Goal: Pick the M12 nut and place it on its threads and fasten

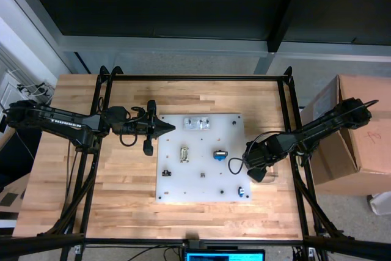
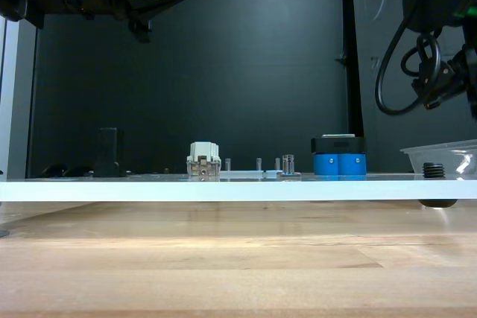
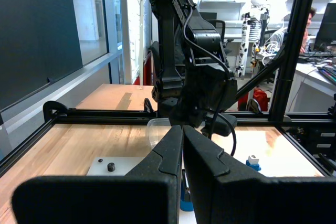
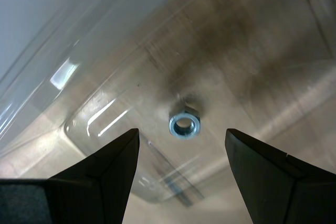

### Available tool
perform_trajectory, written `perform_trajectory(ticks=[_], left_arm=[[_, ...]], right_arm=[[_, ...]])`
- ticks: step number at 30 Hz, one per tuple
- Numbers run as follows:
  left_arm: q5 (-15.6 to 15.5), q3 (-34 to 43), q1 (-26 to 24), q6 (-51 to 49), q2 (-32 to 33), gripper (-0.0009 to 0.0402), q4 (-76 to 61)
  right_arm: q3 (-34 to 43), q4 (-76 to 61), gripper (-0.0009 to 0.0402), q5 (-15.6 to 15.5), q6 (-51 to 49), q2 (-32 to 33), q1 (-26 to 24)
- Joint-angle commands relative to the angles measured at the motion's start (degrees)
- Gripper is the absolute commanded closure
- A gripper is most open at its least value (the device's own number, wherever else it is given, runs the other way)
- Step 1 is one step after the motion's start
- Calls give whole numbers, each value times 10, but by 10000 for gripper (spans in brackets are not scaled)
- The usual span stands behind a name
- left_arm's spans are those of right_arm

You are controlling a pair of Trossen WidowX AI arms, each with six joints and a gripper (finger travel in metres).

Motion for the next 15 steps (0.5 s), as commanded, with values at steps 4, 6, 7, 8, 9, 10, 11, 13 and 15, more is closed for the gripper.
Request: perform_trajectory(ticks=[4, 6, 7, 8, 9, 10, 11, 13, 15], left_arm=[[0, 0, 0, 0, 0, 393, 0], [0, 0, 0, 0, 0, 393, 0], [0, 0, 0, 0, 0, 393, 0], [0, 0, 0, 0, 0, 393, 0], [0, 0, 0, 0, 0, 393, 0], [0, 0, 0, 0, 0, 393, 0], [0, 0, 0, 0, 0, 393, 0], [0, 0, 0, 0, 0, 393, 0], [0, 0, 0, 0, 0, 393, 0]], right_arm=[[-25, 39, 167, -10, -2, 13, 5], [-28, 45, 173, -8, -2, 14, 5], [-30, 49, 178, -8, -2, 14, 5], [-31, 50, 184, -8, -2, 15, 5], [-32, 51, 191, -8, -2, 15, 6], [-32, 51, 199, -8, -2, 15, 6], [-33, 52, 207, -8, -3, 15, 6], [-33, 53, 224, -8, -3, 15, 6], [-33, 54, 240, -8, -3, 15, 6]])
